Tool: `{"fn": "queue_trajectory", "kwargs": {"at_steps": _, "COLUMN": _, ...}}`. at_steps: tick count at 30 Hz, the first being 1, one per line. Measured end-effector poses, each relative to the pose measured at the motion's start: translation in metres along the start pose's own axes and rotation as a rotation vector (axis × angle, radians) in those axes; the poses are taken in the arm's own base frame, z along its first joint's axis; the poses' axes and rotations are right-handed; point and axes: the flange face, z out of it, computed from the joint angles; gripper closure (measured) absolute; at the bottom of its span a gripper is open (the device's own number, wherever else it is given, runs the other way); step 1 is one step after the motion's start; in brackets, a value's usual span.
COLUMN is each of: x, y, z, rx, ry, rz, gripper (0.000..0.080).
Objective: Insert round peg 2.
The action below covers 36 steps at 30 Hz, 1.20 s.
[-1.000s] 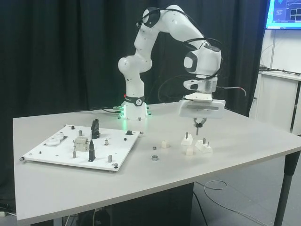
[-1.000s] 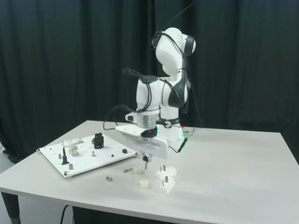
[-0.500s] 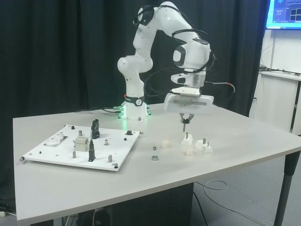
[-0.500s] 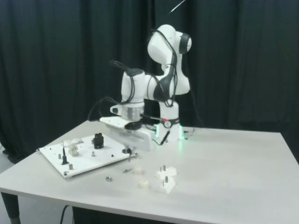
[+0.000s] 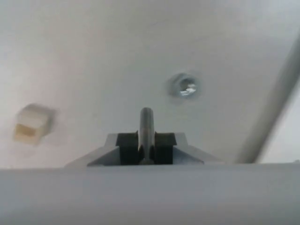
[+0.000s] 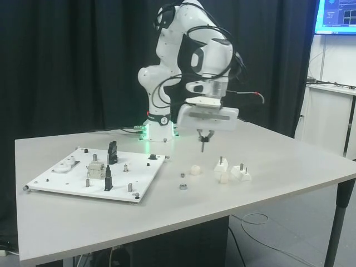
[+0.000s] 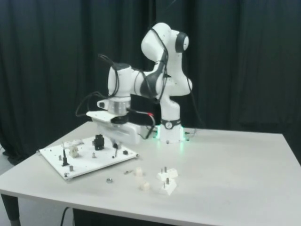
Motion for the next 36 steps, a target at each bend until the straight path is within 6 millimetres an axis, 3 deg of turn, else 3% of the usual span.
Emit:
{"fn": "queue_trajectory", "kwargs": {"at_steps": 17, "x": 0.074, "y": 0.053, "z": -0.004, "rx": 0.022, "ry": 0.042, "rz": -0.004, "gripper": 0.0735}}
{"fn": "queue_trajectory", "kwargs": {"at_steps": 36, "x": 0.13, "y": 0.077, "z": 0.004, "rx": 0.05, "ry": 0.127, "rz": -0.021, "gripper": 0.0735}}
